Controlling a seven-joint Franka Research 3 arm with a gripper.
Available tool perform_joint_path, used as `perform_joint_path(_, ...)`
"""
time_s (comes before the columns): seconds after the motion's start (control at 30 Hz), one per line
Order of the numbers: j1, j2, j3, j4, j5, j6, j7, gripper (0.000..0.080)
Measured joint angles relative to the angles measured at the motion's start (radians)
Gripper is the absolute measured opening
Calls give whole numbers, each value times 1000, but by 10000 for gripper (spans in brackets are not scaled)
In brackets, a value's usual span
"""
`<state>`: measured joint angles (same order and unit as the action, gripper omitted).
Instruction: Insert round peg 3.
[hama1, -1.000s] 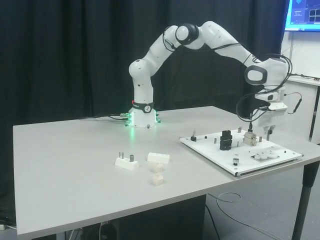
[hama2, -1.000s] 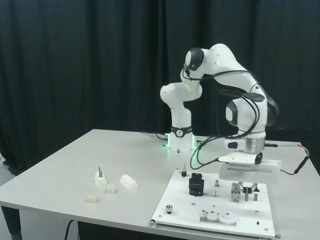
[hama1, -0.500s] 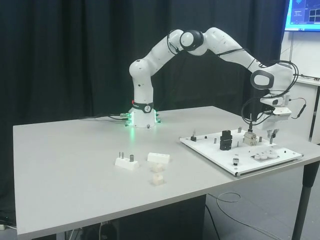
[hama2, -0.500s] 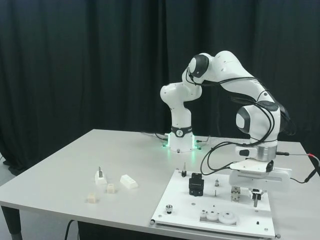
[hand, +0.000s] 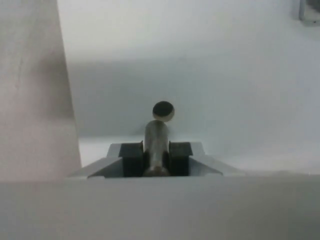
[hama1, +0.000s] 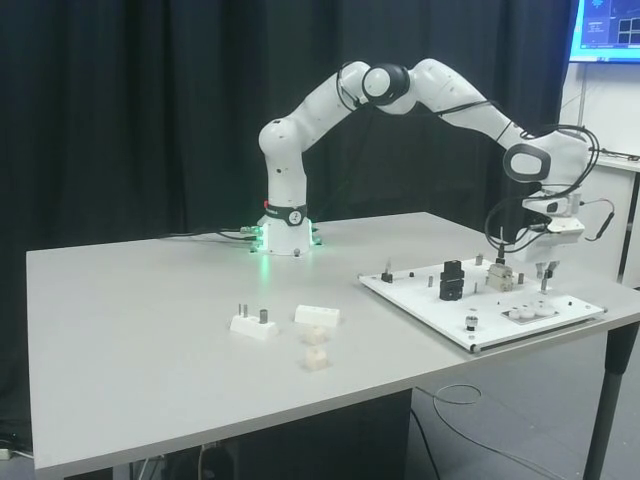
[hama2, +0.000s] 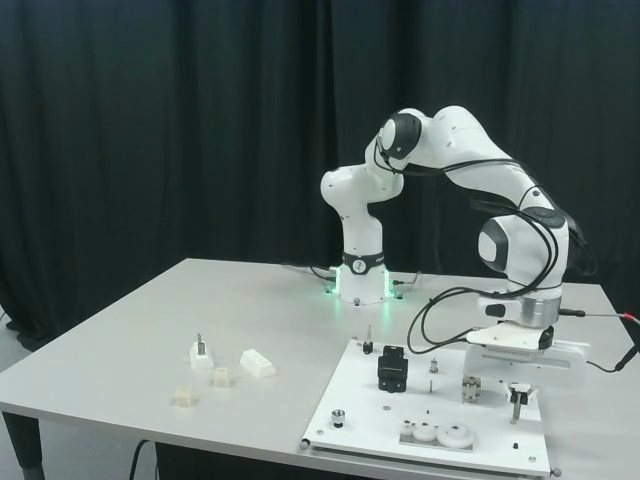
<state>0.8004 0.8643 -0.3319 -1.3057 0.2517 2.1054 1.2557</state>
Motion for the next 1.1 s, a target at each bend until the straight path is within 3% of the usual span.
perform_joint_path(1.1,-2,25,-8,28,-1,0,14,103)
